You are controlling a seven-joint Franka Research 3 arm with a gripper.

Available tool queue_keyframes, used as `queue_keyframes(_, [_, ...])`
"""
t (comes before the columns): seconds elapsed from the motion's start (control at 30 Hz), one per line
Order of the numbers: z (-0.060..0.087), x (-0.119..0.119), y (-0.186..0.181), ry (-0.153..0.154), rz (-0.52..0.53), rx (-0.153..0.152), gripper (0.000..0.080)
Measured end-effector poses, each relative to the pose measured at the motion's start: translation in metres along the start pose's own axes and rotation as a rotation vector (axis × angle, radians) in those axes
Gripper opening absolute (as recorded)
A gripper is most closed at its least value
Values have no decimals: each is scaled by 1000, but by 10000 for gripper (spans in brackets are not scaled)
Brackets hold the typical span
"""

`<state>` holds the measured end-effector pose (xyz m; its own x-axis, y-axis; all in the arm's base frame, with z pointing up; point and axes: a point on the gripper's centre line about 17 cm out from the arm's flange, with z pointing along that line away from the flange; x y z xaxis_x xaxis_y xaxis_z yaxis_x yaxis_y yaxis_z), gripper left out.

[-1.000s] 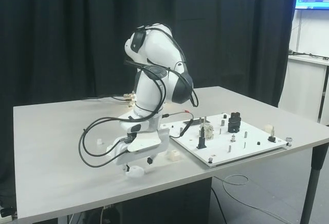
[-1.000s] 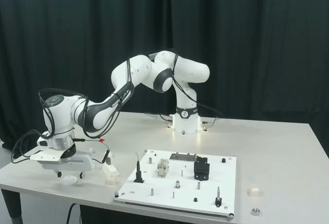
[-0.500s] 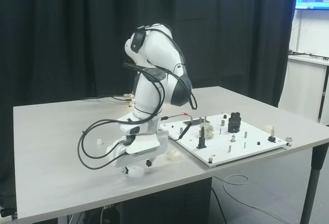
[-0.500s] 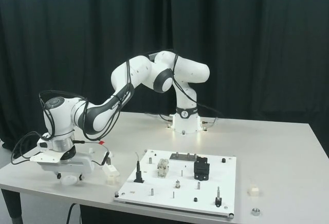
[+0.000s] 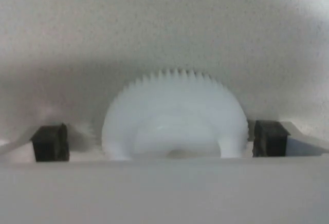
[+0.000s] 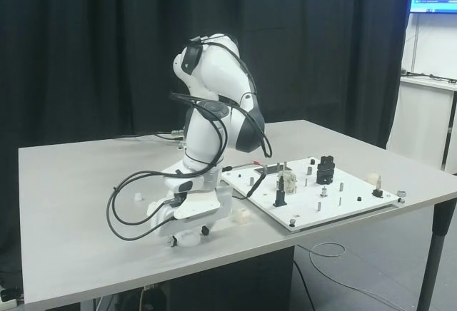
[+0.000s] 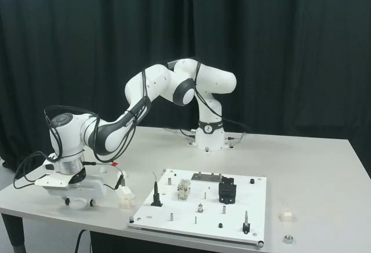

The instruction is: Pick large gear.

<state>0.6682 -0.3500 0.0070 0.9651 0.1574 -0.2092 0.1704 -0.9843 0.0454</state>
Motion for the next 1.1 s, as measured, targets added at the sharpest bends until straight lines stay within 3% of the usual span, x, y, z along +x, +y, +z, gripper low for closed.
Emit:
queue_keyframes(0.7, [1,-3,3,-3,4,0,782])
queue_keyframes(0.73, [1,-3,3,-3,4,1,599])
queue_keyframes(1.1, [0,-2,1,-4,-23,1,599])
